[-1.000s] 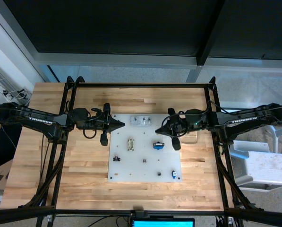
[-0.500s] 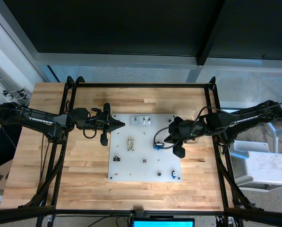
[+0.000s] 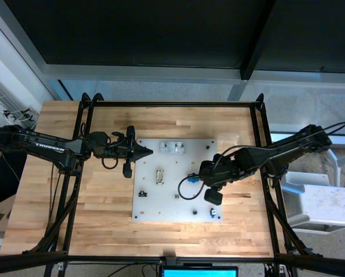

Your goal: Unfasten the M12 fastener and place in the container

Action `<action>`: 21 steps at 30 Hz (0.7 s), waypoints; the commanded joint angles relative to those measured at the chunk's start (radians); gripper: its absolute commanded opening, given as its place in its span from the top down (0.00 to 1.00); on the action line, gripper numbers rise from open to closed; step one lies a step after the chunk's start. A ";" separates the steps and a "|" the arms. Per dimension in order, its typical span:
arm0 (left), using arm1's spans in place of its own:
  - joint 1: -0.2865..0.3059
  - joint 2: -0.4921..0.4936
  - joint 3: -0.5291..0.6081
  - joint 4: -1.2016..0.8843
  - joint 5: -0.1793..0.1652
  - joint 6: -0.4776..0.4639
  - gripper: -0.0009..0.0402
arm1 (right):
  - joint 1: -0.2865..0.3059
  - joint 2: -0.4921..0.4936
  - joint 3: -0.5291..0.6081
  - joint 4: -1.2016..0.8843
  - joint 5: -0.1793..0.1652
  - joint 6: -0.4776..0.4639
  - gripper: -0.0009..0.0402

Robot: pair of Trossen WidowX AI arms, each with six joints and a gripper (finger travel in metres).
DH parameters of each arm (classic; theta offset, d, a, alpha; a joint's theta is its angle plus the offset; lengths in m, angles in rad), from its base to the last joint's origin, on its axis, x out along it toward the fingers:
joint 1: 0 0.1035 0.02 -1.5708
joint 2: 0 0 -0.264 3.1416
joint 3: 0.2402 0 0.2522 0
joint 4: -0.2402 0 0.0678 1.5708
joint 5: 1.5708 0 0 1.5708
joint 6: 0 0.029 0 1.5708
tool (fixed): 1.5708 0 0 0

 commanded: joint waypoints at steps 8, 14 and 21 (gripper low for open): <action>0.000 0.000 0.000 0.000 0.000 0.000 0.98 | 0.043 0.184 0.155 -0.113 -0.061 0.057 0.98; 0.000 0.000 0.000 0.000 0.000 0.000 0.98 | 0.082 0.279 0.228 -0.129 -0.059 0.101 0.98; 0.000 0.000 0.000 0.000 0.000 0.000 0.98 | 0.112 0.360 0.301 -0.172 -0.058 0.152 0.96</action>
